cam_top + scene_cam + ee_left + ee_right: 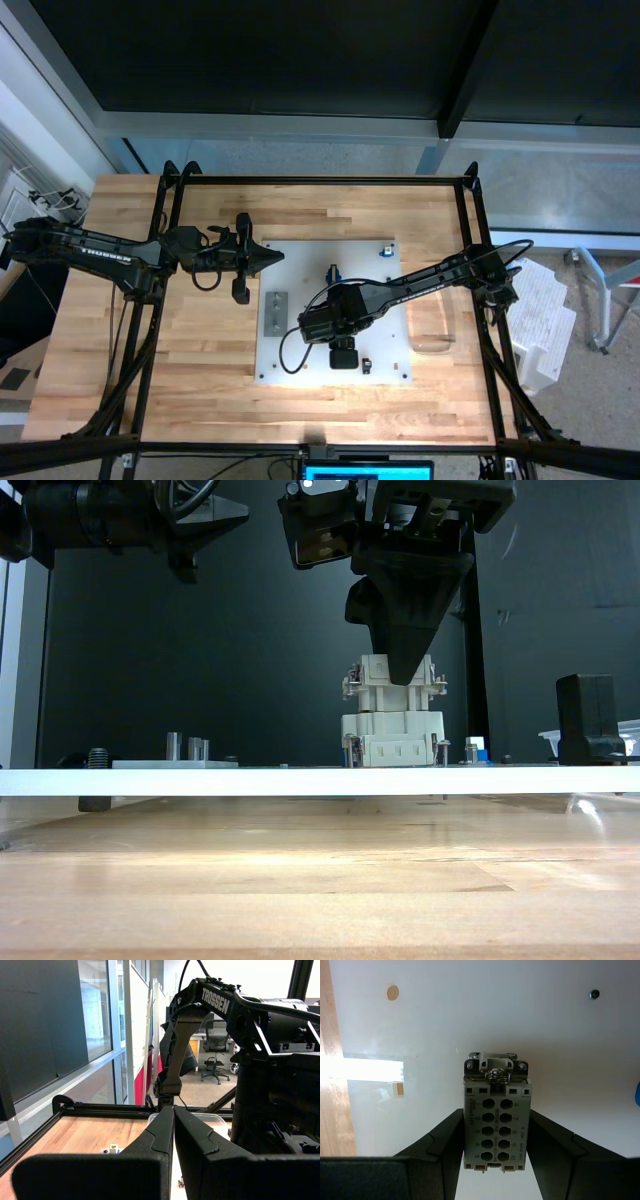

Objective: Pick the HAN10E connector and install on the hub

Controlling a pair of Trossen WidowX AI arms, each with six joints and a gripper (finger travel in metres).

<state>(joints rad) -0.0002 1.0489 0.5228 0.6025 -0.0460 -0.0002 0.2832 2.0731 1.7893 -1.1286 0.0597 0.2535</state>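
I think this is a robotics lab. My right arm (216, 1001) has TROSSEN written on it. A wooden tabletop (200, 340) stands inside a black metal frame (320, 181), with a white task board (300, 262) at its centre. My left hand (272, 256), fingers together, hangs left of the board. My right hand (403, 665) clasps the HAN10E connector (495, 1110) above the board. Beyond the tabletop are a glass wall (95, 1015) and an office chair (215, 1057). A lit screen (368, 470) shows at the bottom centre of the high view.
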